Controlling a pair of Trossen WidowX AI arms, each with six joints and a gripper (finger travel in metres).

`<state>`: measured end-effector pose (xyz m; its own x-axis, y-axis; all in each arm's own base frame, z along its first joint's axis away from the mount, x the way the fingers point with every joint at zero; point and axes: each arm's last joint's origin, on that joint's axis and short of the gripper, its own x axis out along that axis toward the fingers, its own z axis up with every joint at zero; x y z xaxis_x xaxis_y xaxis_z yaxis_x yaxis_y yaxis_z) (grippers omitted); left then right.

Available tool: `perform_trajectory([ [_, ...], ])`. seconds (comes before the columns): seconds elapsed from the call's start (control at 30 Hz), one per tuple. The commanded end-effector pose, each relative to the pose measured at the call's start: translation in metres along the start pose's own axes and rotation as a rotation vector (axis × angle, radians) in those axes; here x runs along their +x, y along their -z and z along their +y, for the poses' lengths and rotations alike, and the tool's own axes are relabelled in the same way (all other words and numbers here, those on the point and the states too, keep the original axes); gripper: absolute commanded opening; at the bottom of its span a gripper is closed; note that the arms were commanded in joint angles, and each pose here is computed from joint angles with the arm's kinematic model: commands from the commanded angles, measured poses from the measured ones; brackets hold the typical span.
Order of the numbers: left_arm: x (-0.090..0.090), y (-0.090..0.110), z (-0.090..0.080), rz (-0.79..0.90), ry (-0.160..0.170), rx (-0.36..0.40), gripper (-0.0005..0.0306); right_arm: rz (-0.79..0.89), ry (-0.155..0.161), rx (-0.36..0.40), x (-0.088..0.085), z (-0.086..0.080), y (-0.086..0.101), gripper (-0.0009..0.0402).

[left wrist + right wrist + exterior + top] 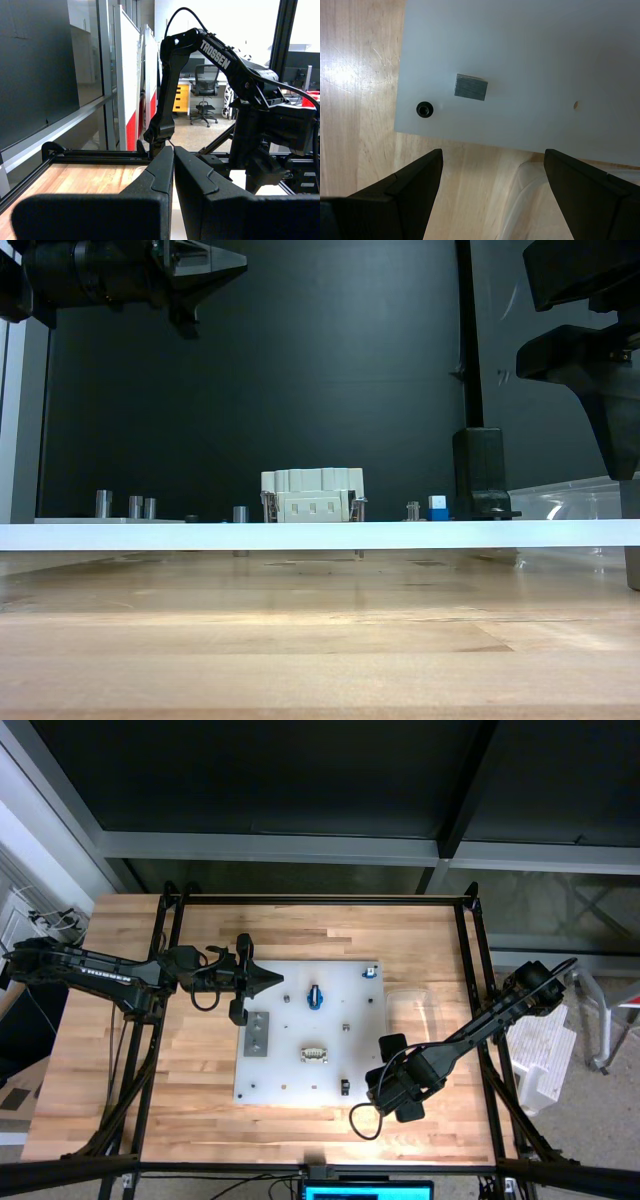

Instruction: Remove the 16mm bar from the taskboard and place in the container

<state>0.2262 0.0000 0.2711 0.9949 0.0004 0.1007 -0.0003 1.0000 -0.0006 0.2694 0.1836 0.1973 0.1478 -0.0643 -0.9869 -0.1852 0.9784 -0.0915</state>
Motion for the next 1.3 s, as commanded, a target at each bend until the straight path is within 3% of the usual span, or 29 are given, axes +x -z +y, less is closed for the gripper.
perform_trajectory([
  [0.03, 0.000, 0.000, 0.000, -0.001, 0.000, 0.000, 0.0000, -0.011, -0.005, 0.000, 0.002, 0.001, 0.000, 0.0283],
  [0.37, 0.000, 0.000, 0.000, -0.001, 0.000, 0.000, 0.0000, -0.014, -0.011, -0.001, 0.004, 0.002, 0.001, 0.0244],
  [1.07, 0.000, 0.000, 0.000, -0.001, 0.000, 0.000, 0.0000, -0.022, -0.021, -0.001, 0.000, 0.001, 0.002, 0.0050],
  [1.3, 0.000, 0.000, 0.000, -0.001, 0.000, 0.000, 0.0000, -0.046, -0.030, 0.003, -0.017, -0.004, 0.007, -0.0003],
])
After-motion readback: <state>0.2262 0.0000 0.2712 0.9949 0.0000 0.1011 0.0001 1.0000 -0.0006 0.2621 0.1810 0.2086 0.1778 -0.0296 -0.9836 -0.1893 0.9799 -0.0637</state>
